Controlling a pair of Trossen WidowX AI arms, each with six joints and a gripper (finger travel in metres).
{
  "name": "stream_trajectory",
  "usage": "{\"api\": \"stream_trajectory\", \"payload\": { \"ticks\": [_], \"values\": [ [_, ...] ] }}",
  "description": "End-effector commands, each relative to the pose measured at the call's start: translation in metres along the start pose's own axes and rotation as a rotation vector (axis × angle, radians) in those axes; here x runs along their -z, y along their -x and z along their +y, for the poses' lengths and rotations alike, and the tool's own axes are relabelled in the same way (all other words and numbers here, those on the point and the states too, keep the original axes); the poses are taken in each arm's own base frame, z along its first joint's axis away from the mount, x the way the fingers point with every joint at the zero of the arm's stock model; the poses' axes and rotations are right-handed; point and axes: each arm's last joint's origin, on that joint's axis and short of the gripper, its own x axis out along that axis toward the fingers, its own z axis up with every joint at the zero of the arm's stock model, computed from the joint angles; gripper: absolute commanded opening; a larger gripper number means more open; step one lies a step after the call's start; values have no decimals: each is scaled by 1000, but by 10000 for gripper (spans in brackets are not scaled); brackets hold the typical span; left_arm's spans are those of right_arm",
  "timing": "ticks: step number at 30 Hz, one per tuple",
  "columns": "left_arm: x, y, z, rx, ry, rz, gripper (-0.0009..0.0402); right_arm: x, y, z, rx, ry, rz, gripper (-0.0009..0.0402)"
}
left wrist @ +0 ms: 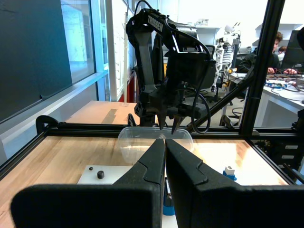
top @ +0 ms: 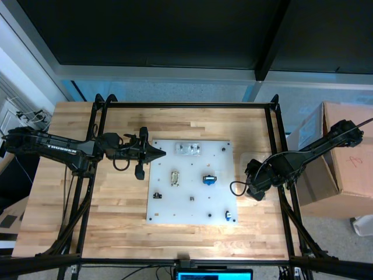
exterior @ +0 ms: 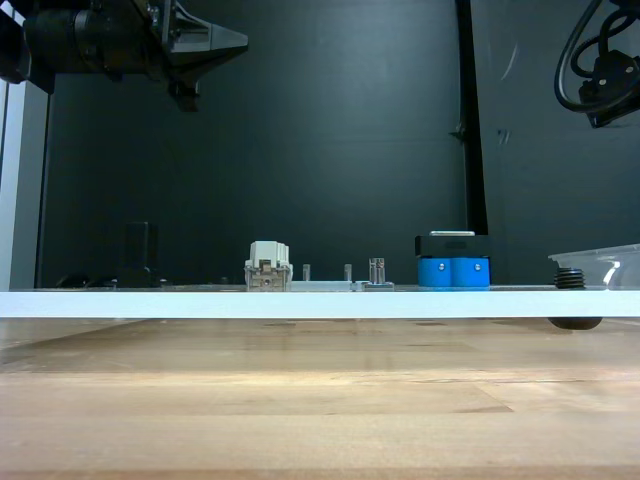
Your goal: Remove the RJ45 connector from the taskboard and place in the container
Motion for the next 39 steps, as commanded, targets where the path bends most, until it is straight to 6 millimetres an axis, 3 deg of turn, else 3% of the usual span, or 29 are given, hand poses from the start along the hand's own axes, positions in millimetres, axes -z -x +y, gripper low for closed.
{"api": "stream_trajectory", "payload": {
  "ticks": [1,5,9,19,29,39],
  "values": [
    [0,0,0,0,0,0,0,-2,0,1,-12,-14,0,232],
    [0,0,0,0,0,0,0,-10,8,11,-102,40,-118,247],
    [0,0,0,0,0,0,0,-22,20,22,-187,106,-325,230],
    [0,0,0,0,0,0,0,-55,42,36,-349,281,-738,118],
    [0,0,0,0,0,0,0,-92,47,25,-403,321,-996,-3],
    [0,0,0,0,0,0,0,-112,36,10,-526,325,-1232,2]
  ]
}}
